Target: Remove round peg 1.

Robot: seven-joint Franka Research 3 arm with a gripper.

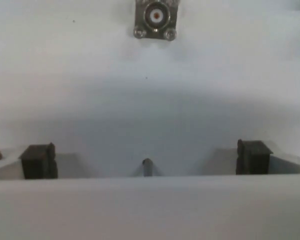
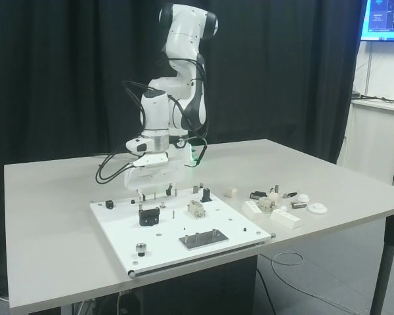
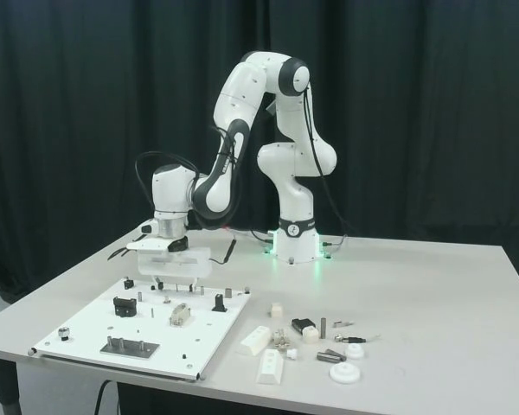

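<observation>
1. Round peg 1 (image 1: 147, 166): seen in the wrist view as a small grey pin, upright on the white board (image 1: 150, 100), midway between the two black fingertips and not touched by either.
2. Gripper (image 1: 146, 160): fingers spread wide apart, nothing clamped; left pad (image 1: 39, 161) and right pad (image 1: 252, 157) well away from the peg on both sides.
3. Ahead of the gripper on the board in the wrist view: a small metal connector (image 1: 156, 19) with square flange and four screws, well apart from the peg.
4. In the first room view: gripper (image 2: 155, 194) low over the far part of the white board (image 2: 118, 249), fingertips just above the surface; peg itself too small to identify there with certainty.
5. Near the gripper on the board, toward the camera: a black block (image 2: 148, 216), a small grey fixture (image 2: 196, 209), and further away a grey metal plate (image 2: 200, 239) with upright pins.
6. In the second room view: gripper (image 3: 175, 283) pointing down over the far edge of the board (image 3: 78, 346); white arm (image 3: 242, 112) bent over from its base (image 3: 296, 246), with green light at the base.
7. Beside the board, on the grey table (image 3: 432, 294), well apart from the gripper: a group of loose white parts (image 3: 268, 350) and small grey and black pieces (image 3: 324, 333).
</observation>
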